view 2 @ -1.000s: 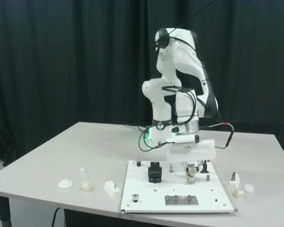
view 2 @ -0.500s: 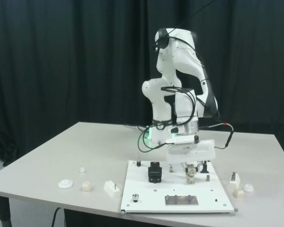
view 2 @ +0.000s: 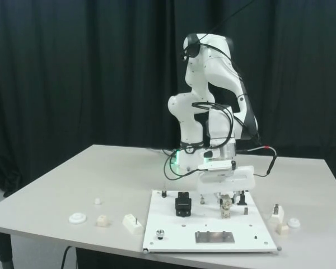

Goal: Insert waterproof.

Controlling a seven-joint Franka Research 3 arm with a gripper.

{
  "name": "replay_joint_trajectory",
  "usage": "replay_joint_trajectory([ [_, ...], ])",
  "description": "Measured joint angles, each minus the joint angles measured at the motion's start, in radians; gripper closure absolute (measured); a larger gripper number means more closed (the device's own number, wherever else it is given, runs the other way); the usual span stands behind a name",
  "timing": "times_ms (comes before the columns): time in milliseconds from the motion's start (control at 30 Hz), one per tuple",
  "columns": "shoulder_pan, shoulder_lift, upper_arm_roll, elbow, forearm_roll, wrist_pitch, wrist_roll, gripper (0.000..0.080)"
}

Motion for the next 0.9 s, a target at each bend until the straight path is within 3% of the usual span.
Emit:
replay_joint_trajectory([
  [900, 0.0, 0.003, -0.002, 0.0, -0.004, 0.01, 0.046, 0.0482],
])
